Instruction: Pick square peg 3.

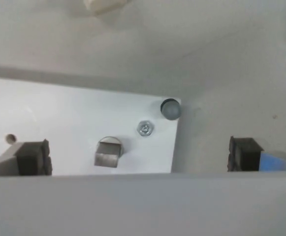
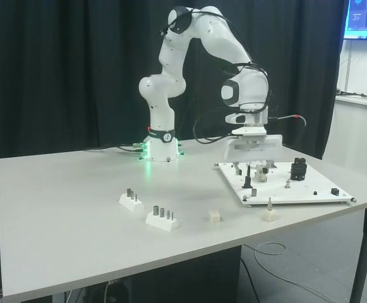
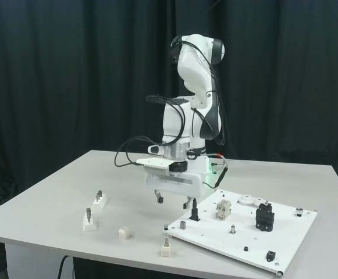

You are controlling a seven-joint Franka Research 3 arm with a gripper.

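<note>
Pincer point(image 1: 139, 156) spread wide over the white board's point(image 1: 59, 113) corner

Nothing sat between its 2 fingers. The square peg point(image 1: 108, 153) stood upright on the board beneath the gap, nearer 1 finger, with a small nut point(image 1: 145, 128) just beyond it.

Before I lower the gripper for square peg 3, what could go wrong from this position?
1. The square peg sits off-centre in the open gripper, nearer one finger; closing may shove or tilt it.
2. The other finger hangs past the white board edge, over the grey table; a sideways correction low down might catch that edge.
3. The nut stands close by the peg and could be bumped.
</note>
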